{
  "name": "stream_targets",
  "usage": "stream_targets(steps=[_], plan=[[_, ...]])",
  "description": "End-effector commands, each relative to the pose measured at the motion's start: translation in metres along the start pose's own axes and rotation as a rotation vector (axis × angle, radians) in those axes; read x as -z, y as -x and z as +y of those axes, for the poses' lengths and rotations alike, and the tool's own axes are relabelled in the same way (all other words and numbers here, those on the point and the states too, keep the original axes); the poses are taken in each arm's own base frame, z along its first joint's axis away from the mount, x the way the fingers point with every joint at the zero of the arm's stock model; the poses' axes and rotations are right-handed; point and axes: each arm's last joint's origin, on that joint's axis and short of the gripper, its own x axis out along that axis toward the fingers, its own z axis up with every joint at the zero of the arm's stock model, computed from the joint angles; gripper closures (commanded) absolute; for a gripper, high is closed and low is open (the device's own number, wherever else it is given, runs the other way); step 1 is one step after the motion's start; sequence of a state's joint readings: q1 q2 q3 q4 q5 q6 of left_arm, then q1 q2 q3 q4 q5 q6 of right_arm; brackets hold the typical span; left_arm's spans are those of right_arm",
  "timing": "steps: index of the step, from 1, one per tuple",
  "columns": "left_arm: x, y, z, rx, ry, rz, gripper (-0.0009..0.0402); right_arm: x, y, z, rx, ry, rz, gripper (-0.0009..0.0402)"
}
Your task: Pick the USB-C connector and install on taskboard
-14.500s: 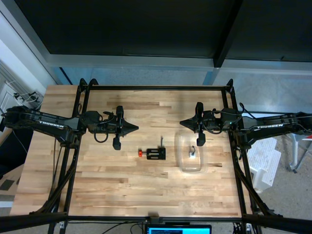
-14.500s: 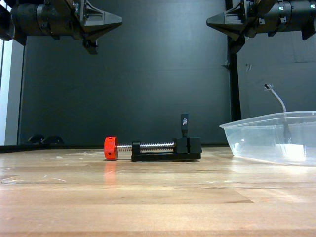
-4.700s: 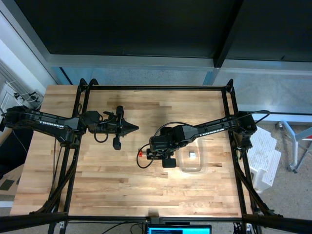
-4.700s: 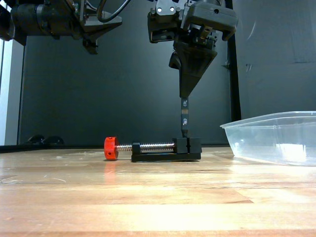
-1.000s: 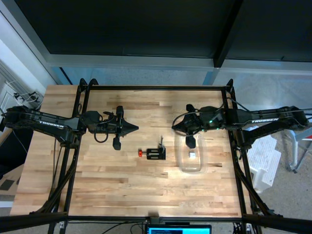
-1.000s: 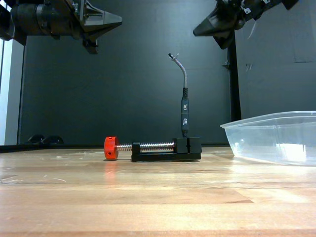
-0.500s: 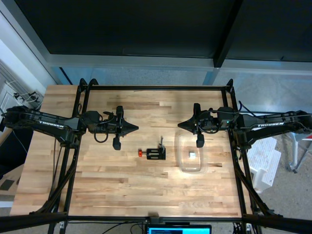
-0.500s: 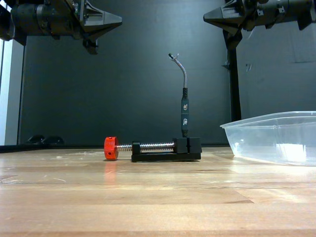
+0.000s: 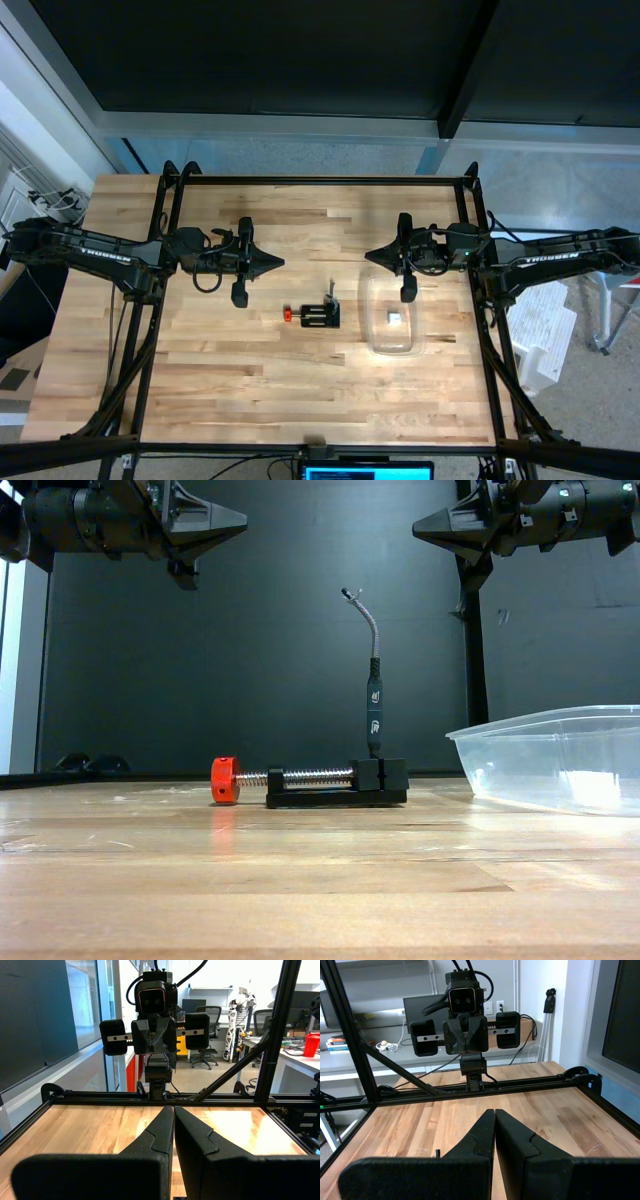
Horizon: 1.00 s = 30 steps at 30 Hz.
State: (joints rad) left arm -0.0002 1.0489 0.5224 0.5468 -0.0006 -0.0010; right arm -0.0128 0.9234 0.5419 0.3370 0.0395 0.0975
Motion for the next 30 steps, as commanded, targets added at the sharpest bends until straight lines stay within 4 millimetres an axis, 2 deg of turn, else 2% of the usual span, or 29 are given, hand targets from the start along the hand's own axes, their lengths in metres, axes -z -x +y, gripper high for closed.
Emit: stream_targets(steps=[1, 30], plan=[[-0.0002, 0.0, 0.0001, 0.0, 0.0, -0.001, 0.0393, 0.0004, -0.0002, 0.0002, -0.007, 0.001, 0.0, 0.0393], [-0.0002, 0.0, 0.0001, 0.0, 0.0, -0.001, 0.0393, -0.0016, -0.0001, 0.0007, -0.017, 0.027, -0.027, 0.0393]])
